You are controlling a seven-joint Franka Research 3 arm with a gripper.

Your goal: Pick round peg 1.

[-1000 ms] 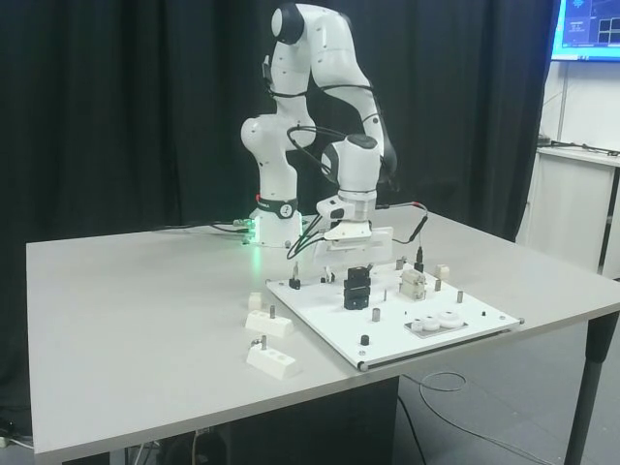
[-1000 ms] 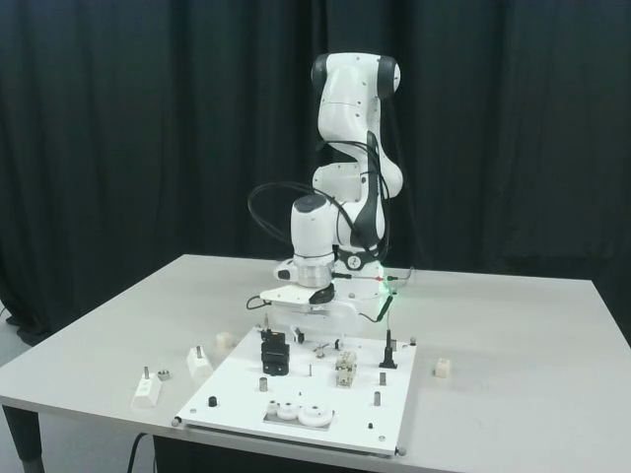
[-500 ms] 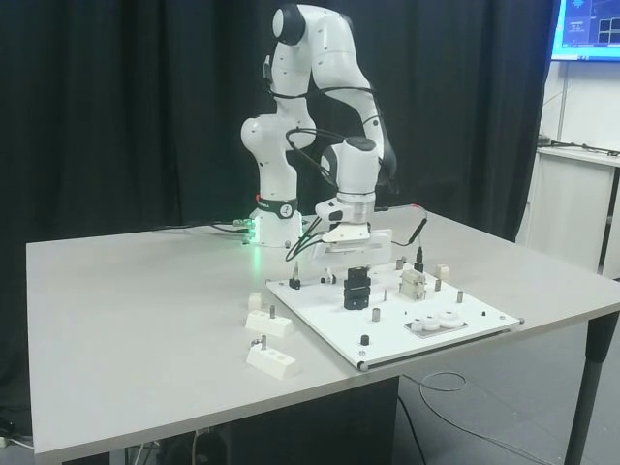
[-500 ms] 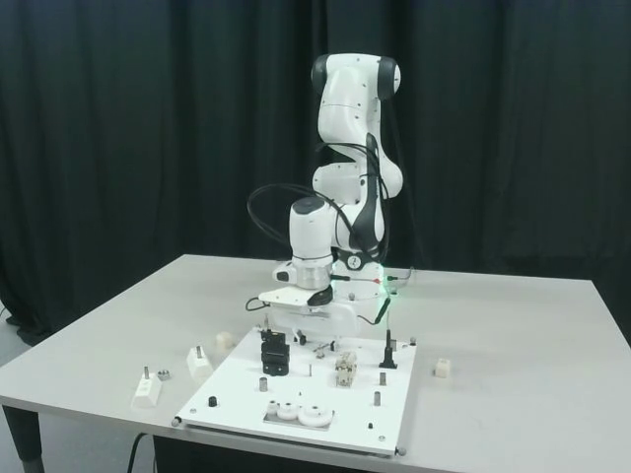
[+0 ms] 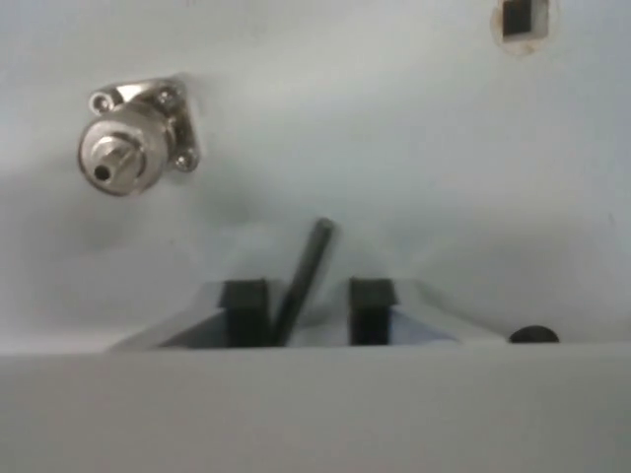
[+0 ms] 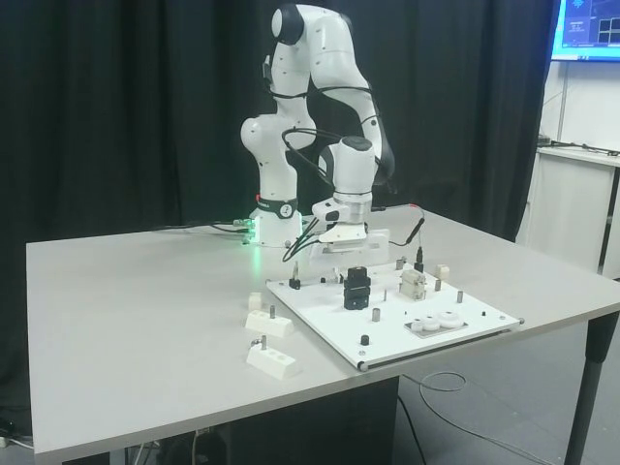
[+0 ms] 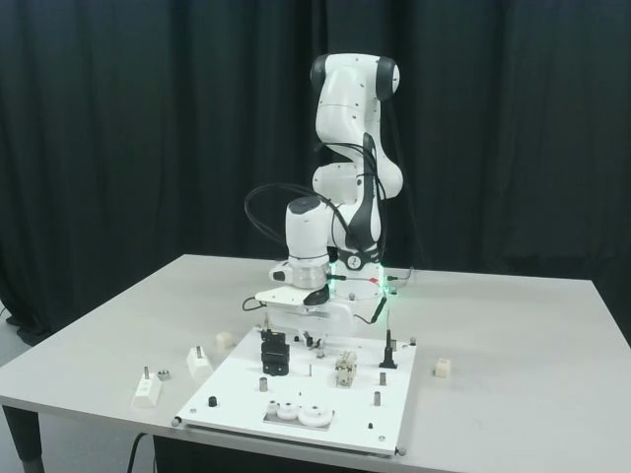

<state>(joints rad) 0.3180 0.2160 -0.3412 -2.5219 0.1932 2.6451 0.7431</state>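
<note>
In the wrist view a thin black round peg (image 5: 314, 251) stands on the white board (image 5: 414, 148), leaning a little. It sits between my gripper's (image 5: 308, 310) two black fingertips (image 5: 245, 304), nearer one of them. The gripper is open, and the fingers are apart on either side of the peg. In the room views the gripper (image 6: 341, 274) (image 7: 310, 335) hangs low over the back part of the board (image 6: 455, 302) (image 7: 237, 386), where the peg is too small to make out.
A metal connector (image 5: 133, 148) and a square hole (image 5: 523, 18) lie near the peg. The board carries a black block (image 6: 356, 289) (image 7: 271, 357), white gears (image 6: 436, 323) (image 7: 296, 412) and small posts. Two white blocks (image 6: 269, 323) (image 6: 273, 360) and a small white cube (image 7: 443, 369) sit on the grey table.
The arm's wrist and gripper have shifted slightly to the left in both room views, staying low over the back of the board.
</note>
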